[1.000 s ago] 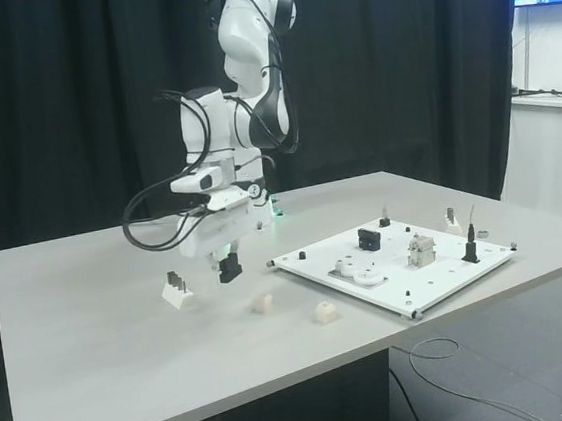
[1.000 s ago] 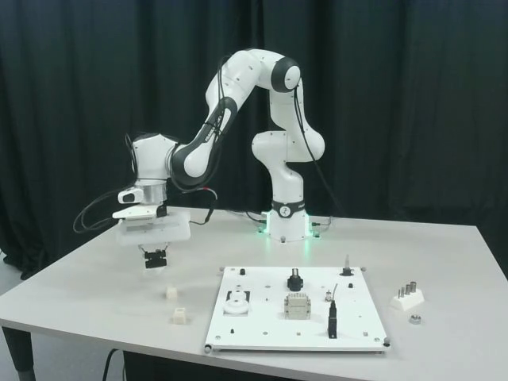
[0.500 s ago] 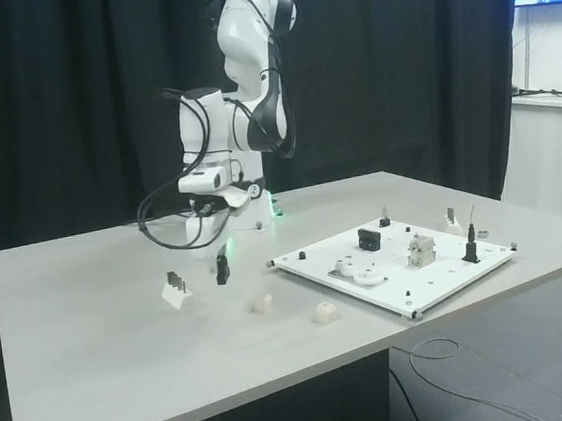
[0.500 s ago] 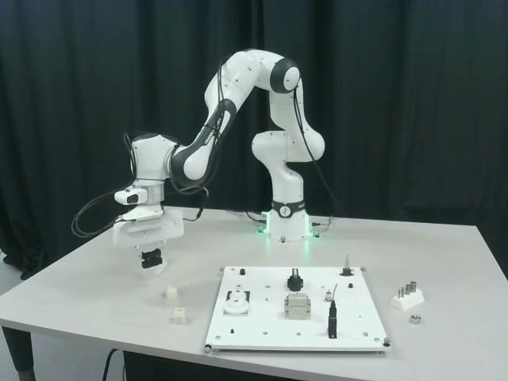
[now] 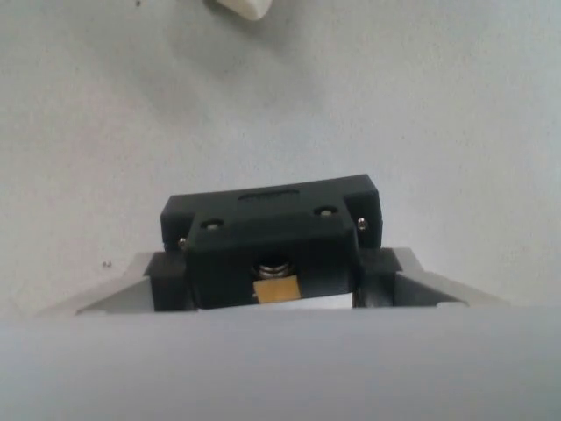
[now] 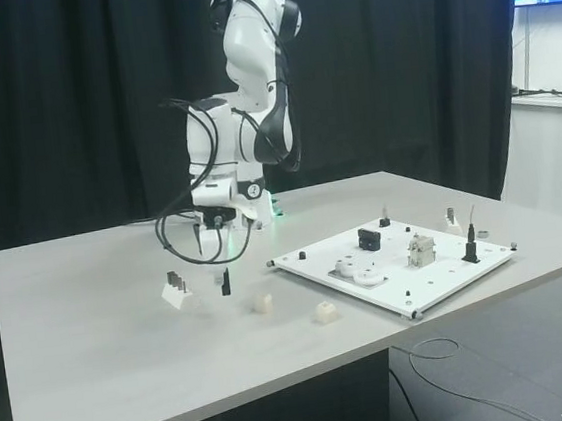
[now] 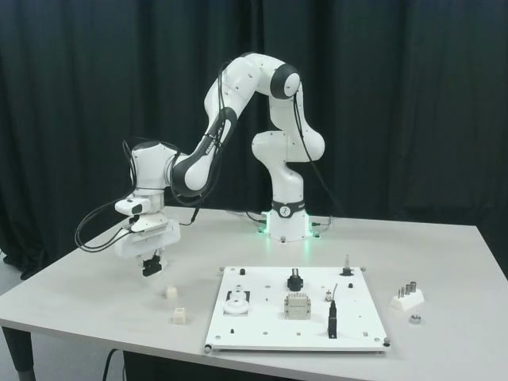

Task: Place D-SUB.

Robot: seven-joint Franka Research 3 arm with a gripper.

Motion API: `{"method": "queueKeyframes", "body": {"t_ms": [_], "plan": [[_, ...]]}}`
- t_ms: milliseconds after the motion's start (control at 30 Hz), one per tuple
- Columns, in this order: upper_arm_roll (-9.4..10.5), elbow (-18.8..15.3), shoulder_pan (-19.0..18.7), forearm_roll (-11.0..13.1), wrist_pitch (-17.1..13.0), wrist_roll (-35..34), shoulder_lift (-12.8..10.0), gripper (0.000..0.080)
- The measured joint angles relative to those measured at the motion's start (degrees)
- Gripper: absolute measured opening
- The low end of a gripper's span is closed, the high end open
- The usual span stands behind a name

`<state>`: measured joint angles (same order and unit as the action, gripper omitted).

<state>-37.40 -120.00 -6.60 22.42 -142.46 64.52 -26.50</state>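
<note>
The gripper (image 5: 273,289) is clamped on the black D-SUB (image 5: 272,235), held above the table (image 6: 94,341) (fingertips mostly hidden behind it), away from the white board (image 7: 295,337).

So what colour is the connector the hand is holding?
Black; the connector shows best in the wrist view.

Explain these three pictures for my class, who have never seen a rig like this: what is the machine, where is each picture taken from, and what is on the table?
The machine is a white robot arm bolted to a grey table. Two pictures come from cameras in the room; the third looks down from the arm's wrist. Its end effector is shut on a black D-SUB connector, held above the table. On the table lie a white board carrying small parts, two small white blocks and a white holder beside them.
</note>
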Motion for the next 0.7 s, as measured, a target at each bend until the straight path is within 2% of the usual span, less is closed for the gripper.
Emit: {"method": "queueKeyframes", "body": {"t_ms": [467, 700], "plan": [[0.51, 0.61, 0.17, 0.16, -0.01, 0.64, -1.49, 0.0387], [1.43, 0.61, 0.76, 1.15, -0.01, 0.64, -1.91, 0.0387]]}}
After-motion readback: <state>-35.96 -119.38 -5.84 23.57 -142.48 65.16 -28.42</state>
